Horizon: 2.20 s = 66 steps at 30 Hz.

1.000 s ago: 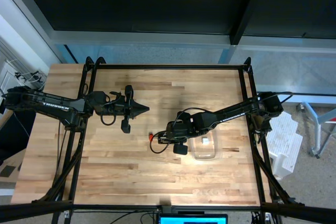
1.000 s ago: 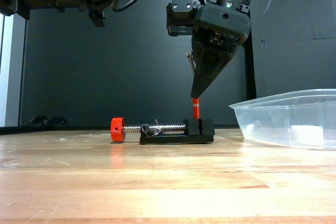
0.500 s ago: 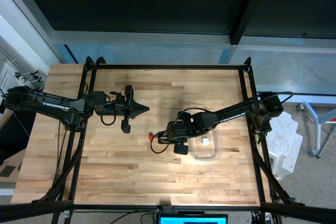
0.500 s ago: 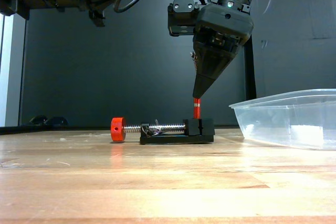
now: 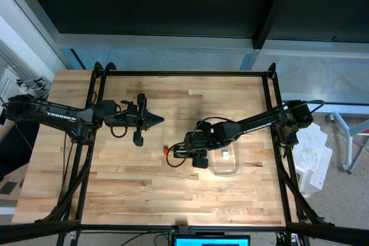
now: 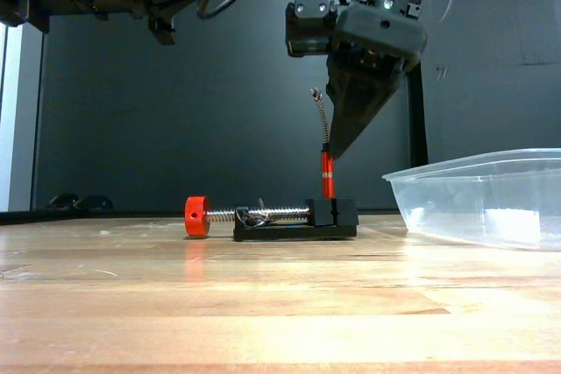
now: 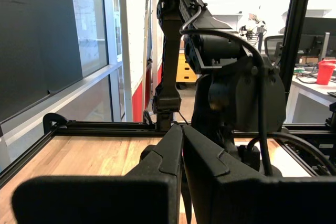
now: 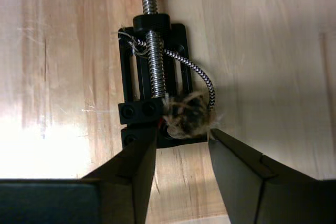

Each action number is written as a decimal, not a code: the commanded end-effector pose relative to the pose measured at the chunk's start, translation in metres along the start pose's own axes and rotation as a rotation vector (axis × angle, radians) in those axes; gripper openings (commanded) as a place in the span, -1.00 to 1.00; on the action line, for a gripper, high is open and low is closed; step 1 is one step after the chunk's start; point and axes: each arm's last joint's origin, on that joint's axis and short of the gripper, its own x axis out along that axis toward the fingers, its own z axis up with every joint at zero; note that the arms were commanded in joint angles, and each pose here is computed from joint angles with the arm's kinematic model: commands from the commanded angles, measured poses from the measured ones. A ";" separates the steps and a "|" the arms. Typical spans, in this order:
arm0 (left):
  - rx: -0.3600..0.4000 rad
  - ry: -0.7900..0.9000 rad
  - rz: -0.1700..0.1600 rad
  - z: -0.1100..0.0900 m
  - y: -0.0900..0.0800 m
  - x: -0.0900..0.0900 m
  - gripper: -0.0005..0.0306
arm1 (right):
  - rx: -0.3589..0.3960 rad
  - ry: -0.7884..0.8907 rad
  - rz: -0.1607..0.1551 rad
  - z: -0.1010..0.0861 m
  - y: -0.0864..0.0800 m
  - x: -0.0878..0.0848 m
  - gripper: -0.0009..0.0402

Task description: Pick the RCA connector and install on taskboard

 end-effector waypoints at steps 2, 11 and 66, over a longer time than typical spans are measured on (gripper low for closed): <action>0.000 0.000 0.000 0.000 0.000 0.000 -0.96 | 0.006 -0.034 0.014 0.002 -0.001 -0.013 -0.16; 0.000 0.000 0.000 0.000 0.000 0.000 -0.96 | 0.007 -0.039 0.015 0.001 -0.004 -0.023 -0.16; 0.000 0.000 0.000 0.000 0.000 0.000 -0.96 | -0.007 -1.048 0.171 -0.050 -0.069 -0.111 -0.96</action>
